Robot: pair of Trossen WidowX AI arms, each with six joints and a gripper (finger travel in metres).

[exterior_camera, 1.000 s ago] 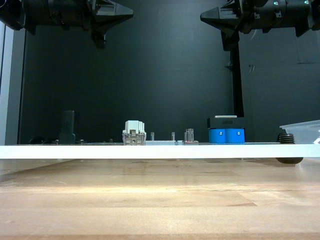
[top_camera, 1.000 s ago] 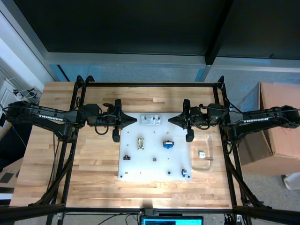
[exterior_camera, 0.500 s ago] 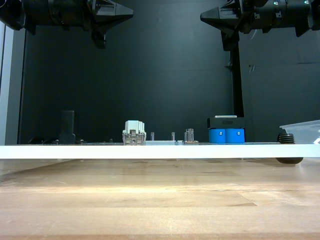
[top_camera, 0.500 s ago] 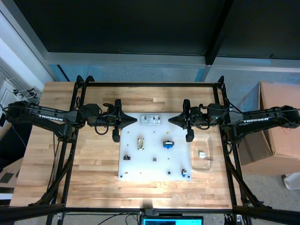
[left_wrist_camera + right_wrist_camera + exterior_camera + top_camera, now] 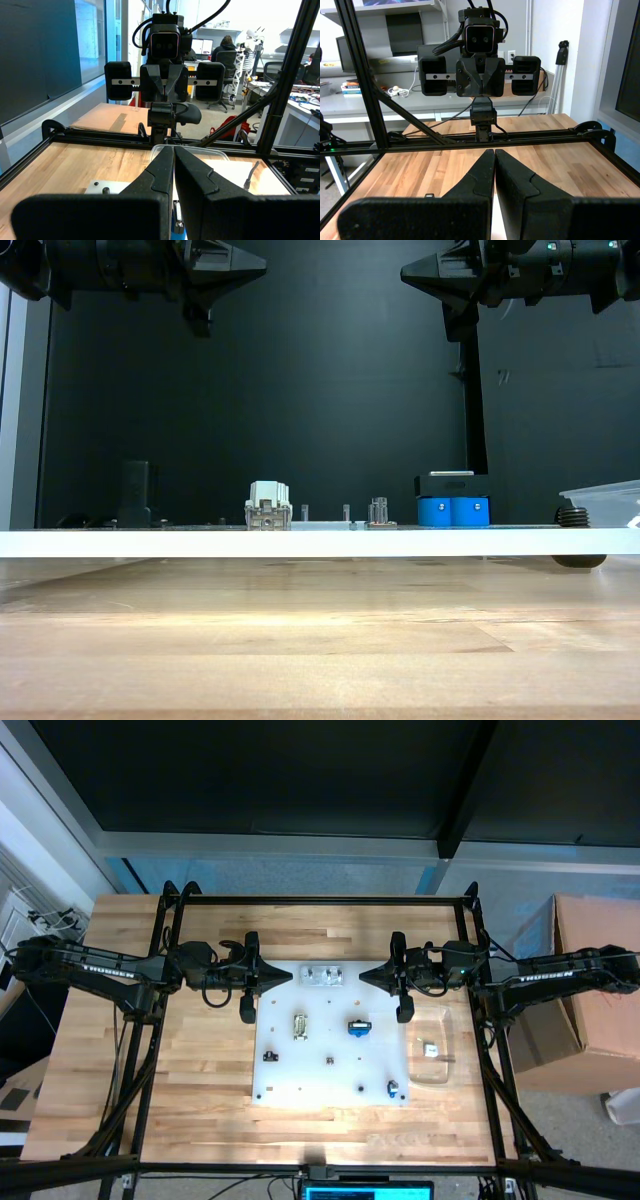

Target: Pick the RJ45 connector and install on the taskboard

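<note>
Black and pointed, the left claw (image 5: 283, 977) hangs high over the white board's (image 5: 310, 1070) 10 o'clock corner. The right claw (image 5: 366, 976) mirrors it near the 1 o'clock corner, and the two tips face each other across a gap. Each wrist view shows that arm's own fingers (image 5: 160, 172) pressed together with nothing between them, so both claws are narrow and empty. My reading is that this raised, drawn-back pose leaves the board below unobstructed.

The plug is in neither claw. The small blue jack (image 5: 394, 1089) sits at the board's 5 o'clock corner with a pale grey patch on top. Whether that patch is the plug seated or the bare jack, I cannot tell. At 3 o'clock from the board, the clear tray (image 5: 447, 1020) holds the white block (image 5: 430, 1048), and I can make out no cable running off it.

The low view shows a tall open gap between the claws and the board's parts. The jack lies close to the board's edge, near the tray's wall, so an approach from 3 o'clock looks tight. From above, or from 6 o'clock over the bare wooden table (image 5: 200, 1100), there is more freedom. The black frame (image 5: 320, 901) bounds the table at 12 o'clock.
</note>
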